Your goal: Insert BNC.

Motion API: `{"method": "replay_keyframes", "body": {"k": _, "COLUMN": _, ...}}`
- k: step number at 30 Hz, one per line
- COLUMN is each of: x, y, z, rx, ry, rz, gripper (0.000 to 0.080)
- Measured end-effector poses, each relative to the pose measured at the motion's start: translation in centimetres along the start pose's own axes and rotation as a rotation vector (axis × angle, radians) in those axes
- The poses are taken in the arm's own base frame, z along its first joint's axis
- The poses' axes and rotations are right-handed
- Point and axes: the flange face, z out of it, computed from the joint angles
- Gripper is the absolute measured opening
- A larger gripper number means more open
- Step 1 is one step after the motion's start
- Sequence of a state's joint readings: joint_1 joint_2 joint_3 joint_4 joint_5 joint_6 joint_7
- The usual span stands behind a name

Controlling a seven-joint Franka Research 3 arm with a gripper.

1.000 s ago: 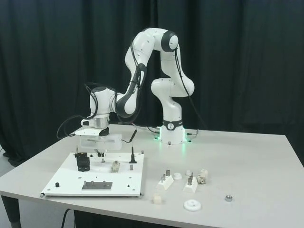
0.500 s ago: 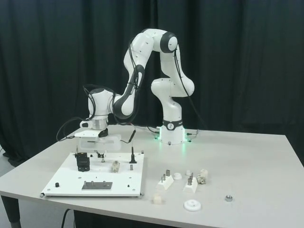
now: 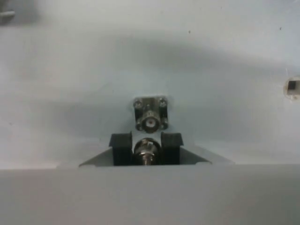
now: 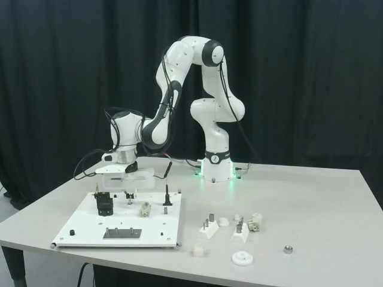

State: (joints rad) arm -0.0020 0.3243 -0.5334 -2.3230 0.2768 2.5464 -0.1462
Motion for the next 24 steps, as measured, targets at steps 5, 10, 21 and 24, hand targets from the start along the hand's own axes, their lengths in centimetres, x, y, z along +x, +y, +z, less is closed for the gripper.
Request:
{"method": "replay_keyframes", "body": {"k": 5, "x": 0.04, "y": -0.16, "z": -0.26, "rx": 0.01, "ry": 0.006, "rz": 0.007, "gripper": 0.0125}}
{"method": "replay_keyframes", "body": {"k": 10, "x": 0.06, "y": -0.34, "z": -0.46, "rx": 0.014, "ry": 0.009, "rz": 0.006, "gripper": 0.0125}}
{"method": "replay_keyframes", "body": {"k": 21, "x": 0.07, "y": -0.43, "z": -0.55, "rx": 0.021, "ry": 0.012, "rz": 0.014, "gripper": 0.0125}}
{"method": "replay_keyframes", "body": {"k": 24, "x": 0.07, "y": -0.39, "z": -0.55, "rx": 0.022, "ry": 0.012, "rz": 0.015, "gripper": 0.0125}}
